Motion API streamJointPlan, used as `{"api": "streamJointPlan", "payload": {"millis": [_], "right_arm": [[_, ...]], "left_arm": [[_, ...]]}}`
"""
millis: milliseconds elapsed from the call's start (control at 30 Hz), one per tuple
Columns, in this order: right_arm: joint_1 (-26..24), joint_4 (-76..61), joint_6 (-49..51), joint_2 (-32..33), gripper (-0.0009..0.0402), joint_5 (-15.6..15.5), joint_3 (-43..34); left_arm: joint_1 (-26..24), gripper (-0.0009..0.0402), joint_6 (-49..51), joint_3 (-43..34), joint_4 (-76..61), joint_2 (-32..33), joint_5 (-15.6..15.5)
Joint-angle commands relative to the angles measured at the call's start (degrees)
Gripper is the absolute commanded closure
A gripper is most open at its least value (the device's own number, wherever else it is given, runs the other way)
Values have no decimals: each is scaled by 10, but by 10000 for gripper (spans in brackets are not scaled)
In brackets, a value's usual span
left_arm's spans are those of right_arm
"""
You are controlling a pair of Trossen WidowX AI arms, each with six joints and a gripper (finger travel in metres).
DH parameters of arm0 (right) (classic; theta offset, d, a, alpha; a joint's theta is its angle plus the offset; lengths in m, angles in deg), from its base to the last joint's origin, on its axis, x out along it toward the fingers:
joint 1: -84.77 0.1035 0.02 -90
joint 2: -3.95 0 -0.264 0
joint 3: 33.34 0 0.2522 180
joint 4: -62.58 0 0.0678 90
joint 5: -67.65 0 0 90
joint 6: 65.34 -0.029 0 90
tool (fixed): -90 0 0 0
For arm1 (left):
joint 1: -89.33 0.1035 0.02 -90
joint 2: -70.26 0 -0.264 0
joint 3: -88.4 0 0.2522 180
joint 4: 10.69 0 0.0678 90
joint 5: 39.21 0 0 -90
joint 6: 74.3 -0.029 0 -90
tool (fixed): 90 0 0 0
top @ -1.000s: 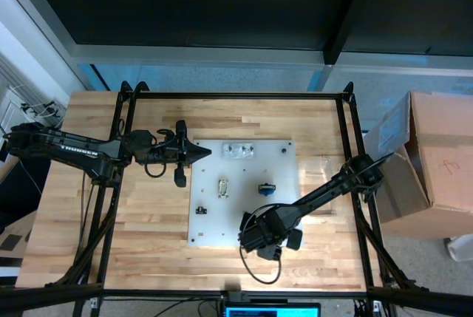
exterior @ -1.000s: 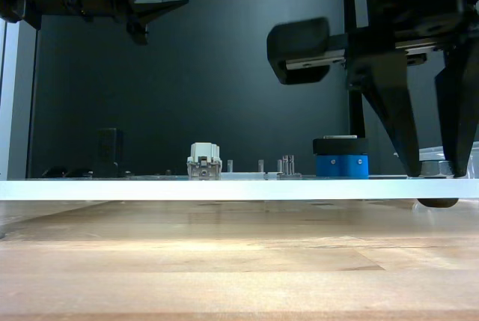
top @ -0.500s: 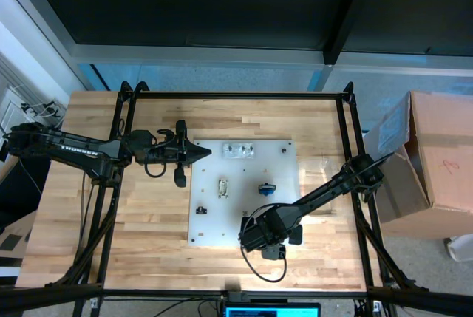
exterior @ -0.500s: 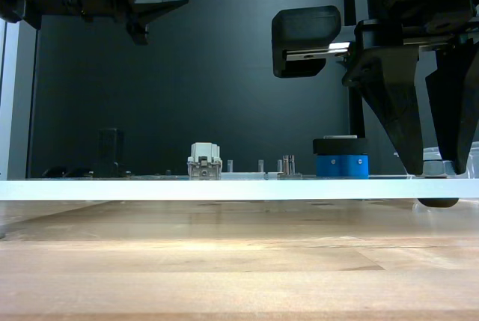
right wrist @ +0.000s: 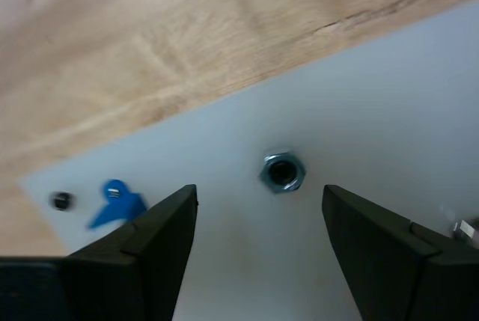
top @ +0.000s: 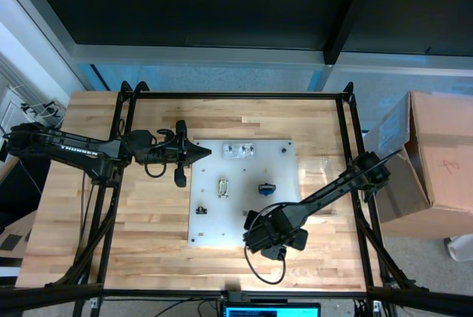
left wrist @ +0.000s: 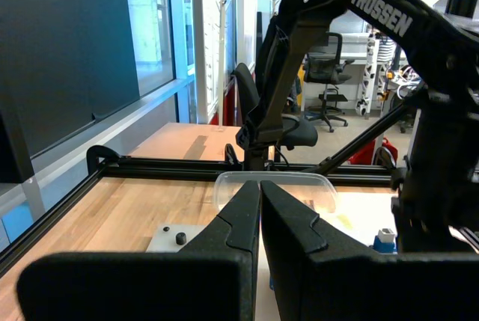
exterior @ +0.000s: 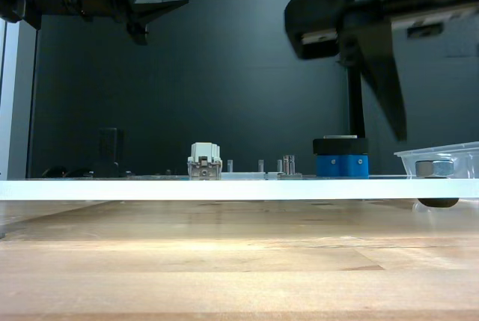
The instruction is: Unfasten the M12 nut and place it in the container
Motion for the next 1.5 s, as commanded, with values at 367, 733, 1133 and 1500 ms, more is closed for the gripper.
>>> {"api": "streamJointPlan", "payload": {"millis": [367,733,1133,1500], "right_arm": [[0,15,-668,-46,282,-2,15],[1,84,-705,-49,396,-69,59],[-5,148,-695,-48,394,-77,116],[-10,160,-688,-48,394,-60,127]], "left_arm": [[0,393,0,0,0,0,0],[0,393,0,0,0,0,0],[0,393,0,0,0,0,0],[0,393,0,0,0,0,0]]}}
